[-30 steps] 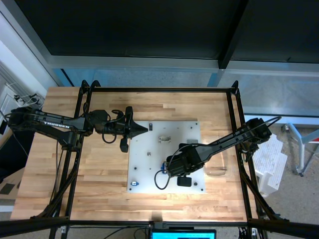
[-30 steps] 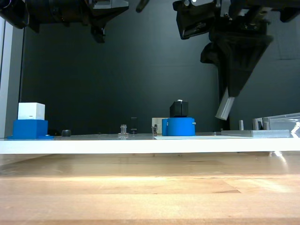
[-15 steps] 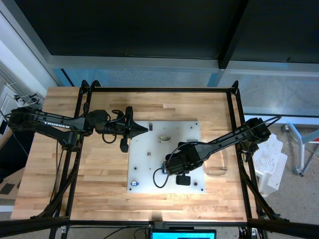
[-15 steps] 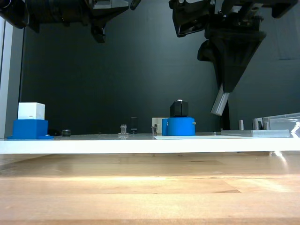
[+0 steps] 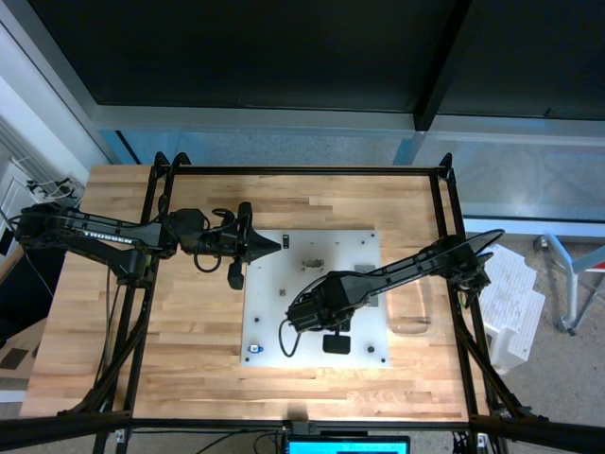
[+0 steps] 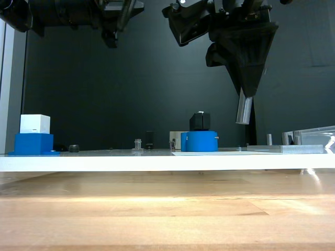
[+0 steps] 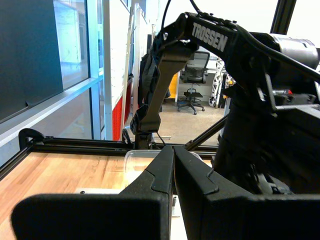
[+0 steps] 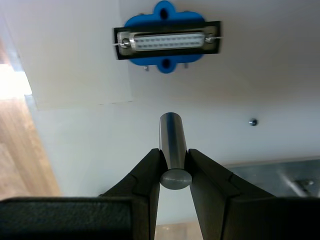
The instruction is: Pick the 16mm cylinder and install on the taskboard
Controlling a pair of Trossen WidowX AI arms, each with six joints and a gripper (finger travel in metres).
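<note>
- Over the middle of the taskboard, the right gripper hangs well above the plate, its two fingers clamped on the cylinder.
- The fingers hold only the cylinder's upper end, and most of its length sticks out below the fingertips. Judgement: so narrow a pinch on smooth round metal could let the piece pivot or slide if its free end meets resistance.
- The low view shows the cylinder leaning rather than plumb, and clear of the board. Judgement: lowered at that lean, its bottom edge would likely catch a hole's rim and jam, or skid across the plate rather than seat.
- The receiving hole cannot be made out in any view, so alignment cannot be confirmed. Judgement: a descent without correction risks pressing the piece onto bare plate.
- A blue connector lies ahead of the cylinder in the wrist view, apart from it. The blue fitting stands on the board near the cylinder, lower down. Judgement: sideways travel at low height could knock the fitting.
- The left gripper sits by the board's far-left corner, well apart from the work. Its fingers are closed together on nothing. Judgement: no hazard from it.
</note>
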